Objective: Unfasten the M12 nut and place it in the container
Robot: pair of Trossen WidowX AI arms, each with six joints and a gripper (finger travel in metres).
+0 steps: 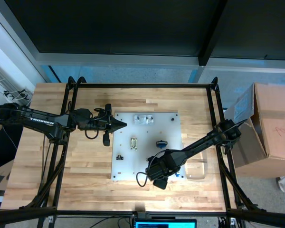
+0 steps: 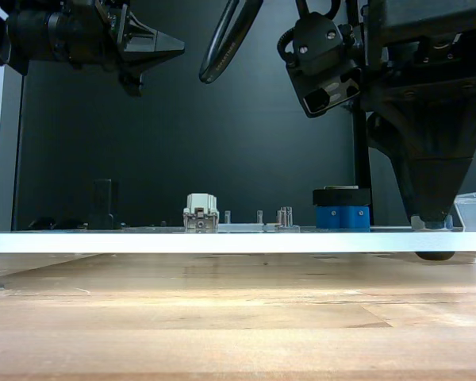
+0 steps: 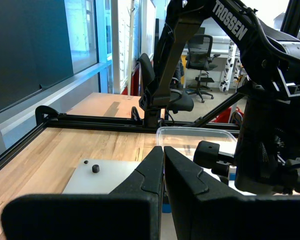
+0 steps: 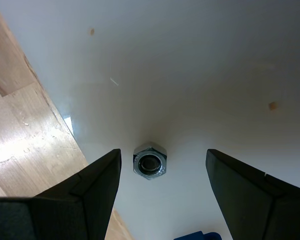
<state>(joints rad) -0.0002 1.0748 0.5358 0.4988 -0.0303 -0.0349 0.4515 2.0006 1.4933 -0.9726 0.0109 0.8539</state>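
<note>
Widely, right jaws straddle nut (image 4: 150,161); left jaws closed.

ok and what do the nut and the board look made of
Nut, seated on the board between the open jaws of the right gripper: bright metal, likely steel, with mirror-like glints; its stud is hidden. Board: smooth white, probably plastic, faintly glossy. Left gripper, jaws shut, hovers over the board's far left edge.
</note>
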